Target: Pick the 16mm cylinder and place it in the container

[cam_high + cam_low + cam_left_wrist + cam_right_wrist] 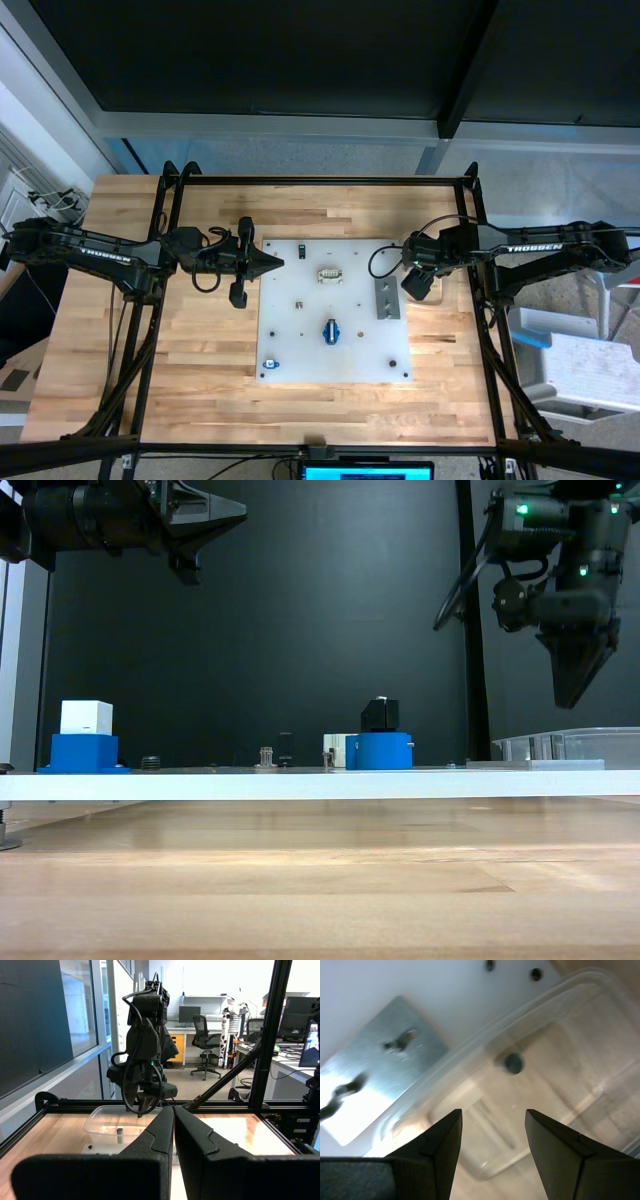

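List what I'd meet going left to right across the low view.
White-topped blue block → black knob → left gripper, high up, shut → small peg → blue round part → clear container, right gripper open above it.

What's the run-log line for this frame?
phase: placed | 16mm cylinder: inside container | right gripper: open, above container | left gripper: shut, raised at left, away from container

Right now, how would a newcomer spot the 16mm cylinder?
At the white board's right edge, beside the grey block, the clear container sits under the open right gripper; the shut left gripper hangs at the board's left. The 16mm cylinder is the only peg inside that tub.
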`<state>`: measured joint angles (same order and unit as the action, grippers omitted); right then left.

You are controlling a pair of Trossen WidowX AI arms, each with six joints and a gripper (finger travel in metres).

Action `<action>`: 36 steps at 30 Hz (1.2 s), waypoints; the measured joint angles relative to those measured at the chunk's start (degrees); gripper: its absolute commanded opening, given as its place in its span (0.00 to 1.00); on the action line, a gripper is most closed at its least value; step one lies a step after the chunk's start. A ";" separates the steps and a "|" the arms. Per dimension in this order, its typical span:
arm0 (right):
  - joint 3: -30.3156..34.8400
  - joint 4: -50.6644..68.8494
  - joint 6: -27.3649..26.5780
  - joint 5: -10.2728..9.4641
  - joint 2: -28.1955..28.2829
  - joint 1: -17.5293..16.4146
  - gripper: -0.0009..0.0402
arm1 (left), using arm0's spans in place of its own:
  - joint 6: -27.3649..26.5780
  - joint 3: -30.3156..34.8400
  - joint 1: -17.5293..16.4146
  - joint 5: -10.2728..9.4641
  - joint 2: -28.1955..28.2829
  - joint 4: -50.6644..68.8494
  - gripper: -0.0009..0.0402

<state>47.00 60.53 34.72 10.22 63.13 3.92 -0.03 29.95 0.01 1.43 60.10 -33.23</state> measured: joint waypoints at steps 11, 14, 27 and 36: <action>9.05 10.58 -0.70 -1.03 0.00 -0.02 0.36 | 0.00 -0.02 0.00 0.00 0.00 0.00 0.02; 11.50 13.03 -0.74 -1.03 0.00 -0.04 0.35 | 0.00 0.00 0.00 0.02 0.00 -0.02 0.02; 14.43 13.68 -0.74 -1.05 0.00 -0.04 0.35 | 0.00 0.00 0.00 0.02 0.00 0.00 0.02; 14.43 14.91 -0.74 -1.05 -0.02 -0.04 0.35 | -0.02 -0.02 0.00 0.00 0.00 -0.02 0.02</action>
<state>61.43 75.44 33.98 9.17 63.11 3.88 -0.05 29.93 0.01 1.43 60.10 -33.26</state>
